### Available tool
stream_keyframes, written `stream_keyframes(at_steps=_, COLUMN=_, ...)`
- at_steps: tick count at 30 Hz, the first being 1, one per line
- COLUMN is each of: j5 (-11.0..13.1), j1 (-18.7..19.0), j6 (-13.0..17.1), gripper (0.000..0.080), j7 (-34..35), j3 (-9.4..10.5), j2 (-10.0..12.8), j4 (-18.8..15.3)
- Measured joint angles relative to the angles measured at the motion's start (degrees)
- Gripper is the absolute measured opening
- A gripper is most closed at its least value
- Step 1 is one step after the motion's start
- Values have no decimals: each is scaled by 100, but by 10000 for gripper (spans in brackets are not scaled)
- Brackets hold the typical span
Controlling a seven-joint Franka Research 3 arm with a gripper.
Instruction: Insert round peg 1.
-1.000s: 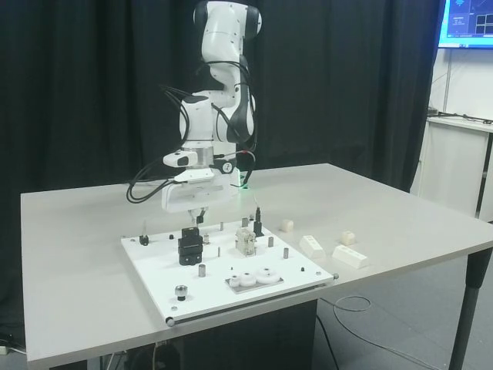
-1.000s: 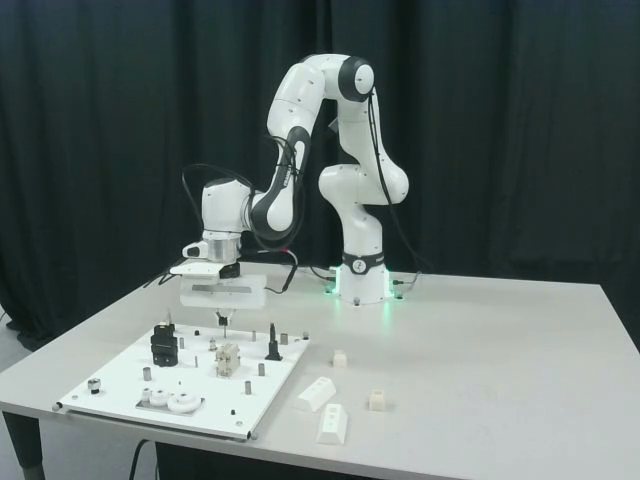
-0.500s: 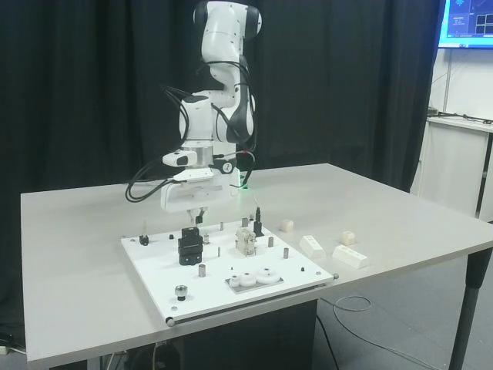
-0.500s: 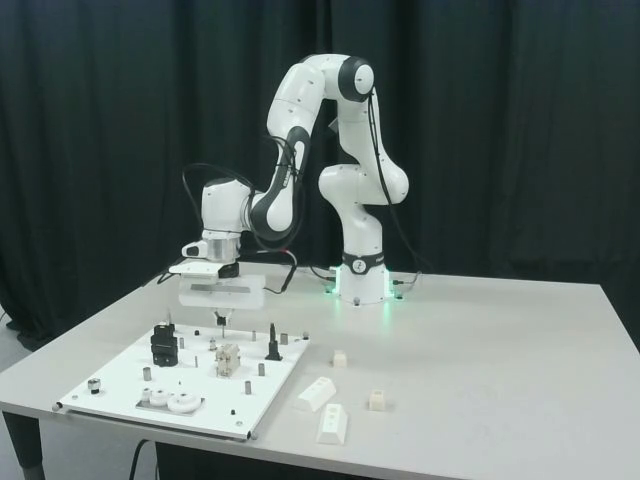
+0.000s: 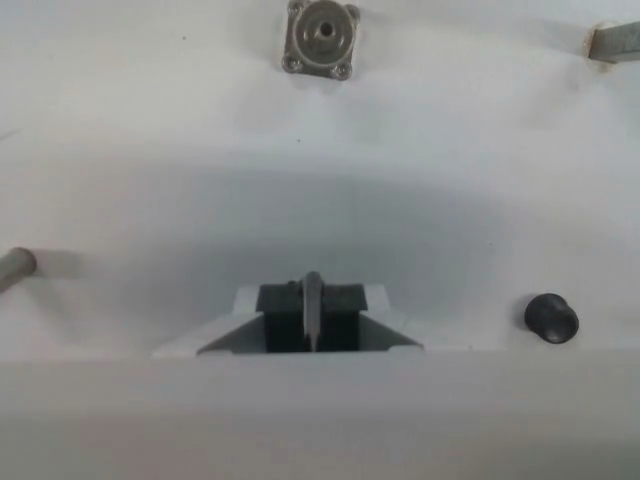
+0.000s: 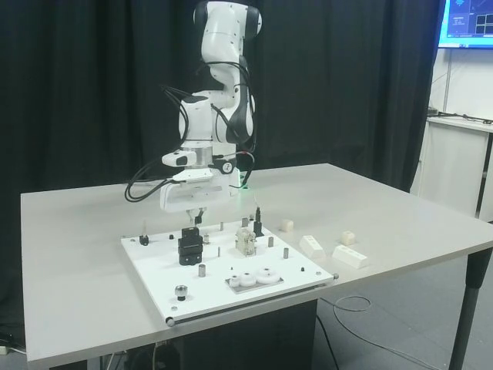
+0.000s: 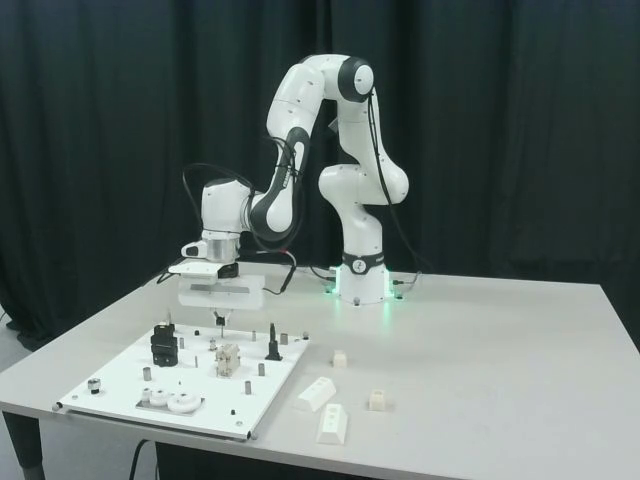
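Above the white board (image 6: 231, 266), gripper (image 5: 313, 318) hangs clear of the surface; fingers (image 5: 283, 318) closed tight on round peg 1 (image 5: 313, 303), held upright; square metal socket (image 5: 320, 37) lies well apart from the peg.

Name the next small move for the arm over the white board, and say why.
Probably a slow, short move straight down. The hand is shut on a thin grey round peg and hovers above the white board, so the peg is not yet seated. The target hole cannot be made out, so alignment should be checked first.
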Motion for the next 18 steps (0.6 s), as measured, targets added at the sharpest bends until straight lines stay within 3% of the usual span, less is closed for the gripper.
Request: stream_keyframes(at_steps=18, j5=0, j1=0, j6=-255, gripper=31, j7=-193, j3=-83, j2=-87, j4=-43)
